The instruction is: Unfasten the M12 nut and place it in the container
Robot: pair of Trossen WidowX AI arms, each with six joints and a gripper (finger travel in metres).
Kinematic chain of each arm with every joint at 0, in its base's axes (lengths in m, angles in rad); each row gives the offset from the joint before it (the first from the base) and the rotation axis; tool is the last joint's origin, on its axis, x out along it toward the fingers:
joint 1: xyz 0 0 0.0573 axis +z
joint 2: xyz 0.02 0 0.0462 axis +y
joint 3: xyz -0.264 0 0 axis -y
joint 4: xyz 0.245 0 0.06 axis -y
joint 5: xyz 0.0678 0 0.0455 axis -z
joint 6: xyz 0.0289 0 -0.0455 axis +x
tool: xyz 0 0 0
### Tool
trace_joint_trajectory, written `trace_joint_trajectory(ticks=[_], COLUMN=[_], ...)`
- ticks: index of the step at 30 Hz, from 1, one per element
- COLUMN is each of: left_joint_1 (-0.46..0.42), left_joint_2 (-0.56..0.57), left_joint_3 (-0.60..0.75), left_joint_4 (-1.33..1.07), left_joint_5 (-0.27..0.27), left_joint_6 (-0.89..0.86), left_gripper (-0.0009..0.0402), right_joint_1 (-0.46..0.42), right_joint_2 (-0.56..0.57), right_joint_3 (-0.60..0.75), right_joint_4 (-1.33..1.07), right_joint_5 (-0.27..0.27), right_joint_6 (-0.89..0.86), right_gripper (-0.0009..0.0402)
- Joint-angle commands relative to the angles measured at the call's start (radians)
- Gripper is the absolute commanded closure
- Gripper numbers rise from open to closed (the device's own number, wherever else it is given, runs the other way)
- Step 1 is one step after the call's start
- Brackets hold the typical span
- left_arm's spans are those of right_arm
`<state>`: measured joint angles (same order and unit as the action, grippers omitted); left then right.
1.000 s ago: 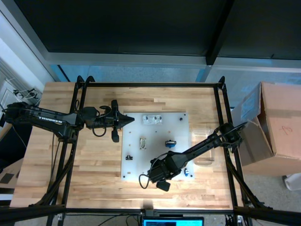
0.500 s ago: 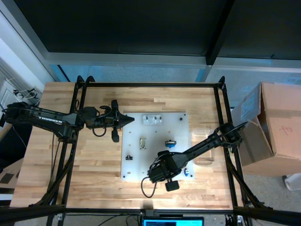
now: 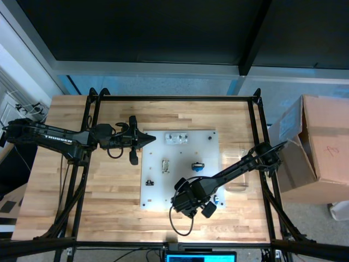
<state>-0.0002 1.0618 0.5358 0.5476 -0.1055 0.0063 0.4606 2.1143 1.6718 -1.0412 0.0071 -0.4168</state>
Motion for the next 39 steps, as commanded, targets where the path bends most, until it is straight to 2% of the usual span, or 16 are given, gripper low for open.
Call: trace_joint_trajectory(ticks=[1, 9, 14, 25, 28, 31, 36, 39], left_joint_1=[0.0, 0.0, 0.0, 0.0, 0.0, 0.0, 0.0, 0.0], left_joint_2=[0.0, 0.0, 0.0, 0.0, 0.0, 0.0, 0.0, 0.0], left_joint_3=[0.0, 0.0, 0.0, 0.0, 0.0, 0.0, 0.0, 0.0], left_joint_4=[0.0, 0.0, 0.0, 0.0, 0.0, 0.0, 0.0, 0.0], left_joint_5=[0.0, 0.0, 0.0, 0.0, 0.0, 0.0, 0.0, 0.0], left_joint_6=[0.0, 0.0, 0.0, 0.0, 0.0, 0.0, 0.0, 0.0], left_gripper=[0.0393, 0.0393, 0.0393, 0.0393, 0.0393, 0.0393, 0.0393, 0.0393], right_joint_1=[0.0, 0.0, 0.0, 0.001, 0.002, 0.003, 0.004, 0.005], right_joint_2=[0.0, -0.006, -0.049, -0.151, -0.169, -0.175, -0.175, -0.175], right_joint_3=[0.0, 0.001, 0.001, 0.001, 0.001, 0.006, 0.011, 0.006], right_joint_4=[0.001, -0.001, -0.024, -0.12, -0.146, -0.148, -0.153, -0.15], right_joint_5=[0.0, 0.0, 0.0, -0.013, -0.061, -0.084, -0.057, -0.047], right_joint_6=[-0.037, -0.027, 0.185, 1.119, 1.305, 1.384, 1.403, 1.355], right_gripper=[0.0393, 0.0393, 0.0393, 0.0393, 0.0393, 0.0393, 0.0393, 0.0388])
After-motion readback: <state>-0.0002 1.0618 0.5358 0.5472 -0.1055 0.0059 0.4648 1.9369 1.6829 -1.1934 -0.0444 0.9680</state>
